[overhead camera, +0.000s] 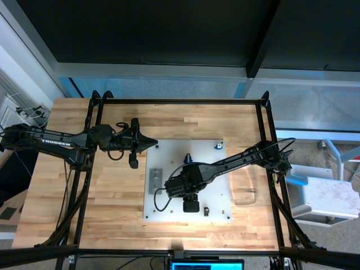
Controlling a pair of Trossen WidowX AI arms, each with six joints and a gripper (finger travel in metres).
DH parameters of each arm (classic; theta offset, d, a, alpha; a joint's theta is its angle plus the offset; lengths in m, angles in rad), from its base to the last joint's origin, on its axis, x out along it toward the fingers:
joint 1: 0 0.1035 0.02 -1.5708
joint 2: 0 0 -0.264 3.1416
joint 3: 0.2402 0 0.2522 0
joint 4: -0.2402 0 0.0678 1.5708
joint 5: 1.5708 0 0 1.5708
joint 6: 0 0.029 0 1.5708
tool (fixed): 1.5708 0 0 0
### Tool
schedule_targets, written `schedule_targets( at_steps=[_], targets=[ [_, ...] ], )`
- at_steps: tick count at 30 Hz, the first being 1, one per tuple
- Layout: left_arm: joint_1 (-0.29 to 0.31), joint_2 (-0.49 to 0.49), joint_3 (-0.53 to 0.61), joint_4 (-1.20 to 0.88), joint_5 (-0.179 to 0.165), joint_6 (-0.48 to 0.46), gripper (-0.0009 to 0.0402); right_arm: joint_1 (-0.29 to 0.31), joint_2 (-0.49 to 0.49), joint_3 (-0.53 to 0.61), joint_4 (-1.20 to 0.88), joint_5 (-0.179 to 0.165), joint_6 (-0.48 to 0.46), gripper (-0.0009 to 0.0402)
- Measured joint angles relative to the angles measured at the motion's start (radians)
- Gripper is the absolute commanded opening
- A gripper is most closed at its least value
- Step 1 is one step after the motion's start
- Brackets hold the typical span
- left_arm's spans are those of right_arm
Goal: Pick the HAN10E connector and install in the HAN10E hub
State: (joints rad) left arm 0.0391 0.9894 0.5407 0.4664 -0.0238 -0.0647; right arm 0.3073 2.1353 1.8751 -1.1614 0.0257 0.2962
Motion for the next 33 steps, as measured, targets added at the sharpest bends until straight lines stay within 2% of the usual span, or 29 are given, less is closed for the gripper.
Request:
schedule_targets(
  at_steps=[18, 25, 33],
  targets=[
    [0.000, 0.000, 0.000, 0.000, 0.000, 0.000, 0.0000, 0.000, -0.004, -0.028, 0.021, -0.001, -0.022, 0.0009],
    [0.000, 0.000, 0.000, 0.000, 0.000, 0.000, 0.0000, 0.000, -0.004, -0.034, 0.022, -0.018, -0.021, 0.0009],
    [0.000, 0.000, 0.000, 0.000, 0.000, 0.000, 0.0000, 0.000, -0.003, -0.034, 0.024, -0.018, -0.019, 0.0009]
  ],
)
